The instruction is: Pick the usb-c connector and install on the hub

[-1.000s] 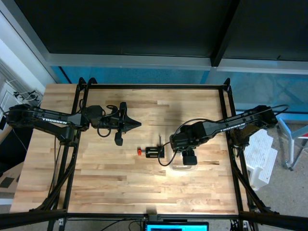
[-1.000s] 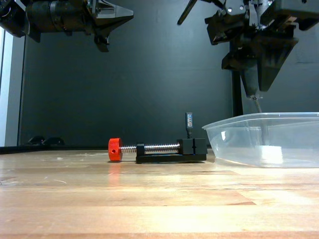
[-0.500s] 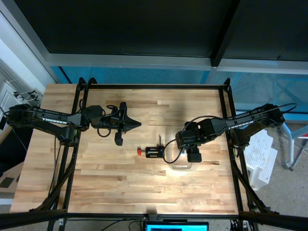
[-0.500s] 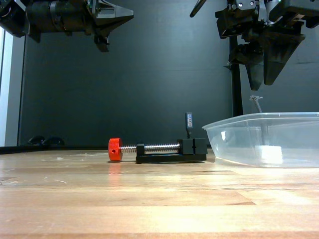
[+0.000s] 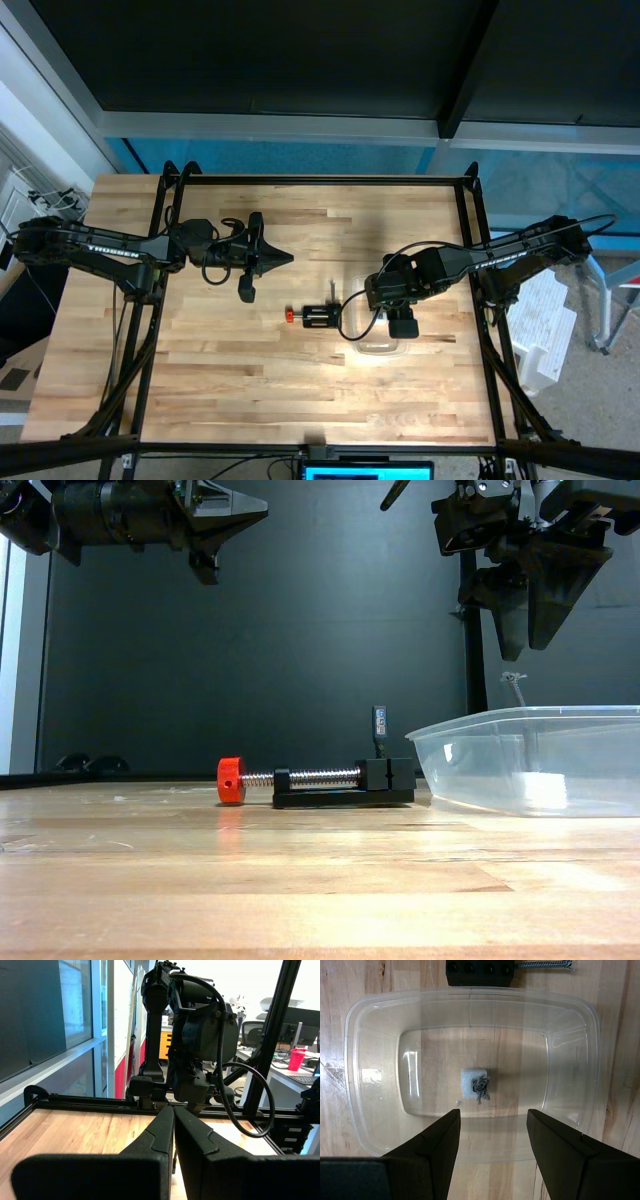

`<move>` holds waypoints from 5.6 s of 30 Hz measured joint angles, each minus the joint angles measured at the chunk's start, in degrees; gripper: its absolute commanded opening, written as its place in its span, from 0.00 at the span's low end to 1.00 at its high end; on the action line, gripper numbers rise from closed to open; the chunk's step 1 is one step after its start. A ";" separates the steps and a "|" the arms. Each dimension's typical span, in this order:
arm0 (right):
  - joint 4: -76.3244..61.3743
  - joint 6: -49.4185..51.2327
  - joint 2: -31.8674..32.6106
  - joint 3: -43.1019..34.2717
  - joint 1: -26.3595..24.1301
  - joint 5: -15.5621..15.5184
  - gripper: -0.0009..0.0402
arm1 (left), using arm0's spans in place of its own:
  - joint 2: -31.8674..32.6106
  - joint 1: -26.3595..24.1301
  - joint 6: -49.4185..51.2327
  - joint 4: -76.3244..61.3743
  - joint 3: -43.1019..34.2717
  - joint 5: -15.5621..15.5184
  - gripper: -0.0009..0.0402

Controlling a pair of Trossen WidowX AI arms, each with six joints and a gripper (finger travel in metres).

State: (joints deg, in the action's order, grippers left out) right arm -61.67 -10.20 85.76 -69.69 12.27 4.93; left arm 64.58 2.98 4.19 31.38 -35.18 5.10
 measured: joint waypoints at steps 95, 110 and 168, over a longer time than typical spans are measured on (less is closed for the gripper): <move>20.00 0.20 7.26 13.18 1.36 -0.50 0.02 | 0.00 0.00 0.02 0.00 0.00 0.00 0.02; 16.76 0.15 3.58 11.08 1.29 -0.52 0.02 | 0.00 0.00 0.02 0.00 -0.02 0.00 0.02; 9.42 2.16 20.06 -18.62 -2.60 0.48 0.02 | 0.00 0.00 0.02 0.00 0.00 0.00 0.02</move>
State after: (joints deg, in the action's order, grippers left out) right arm -52.25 -8.03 105.82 -88.31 9.67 5.41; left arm 64.58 2.98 4.21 31.38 -35.18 5.10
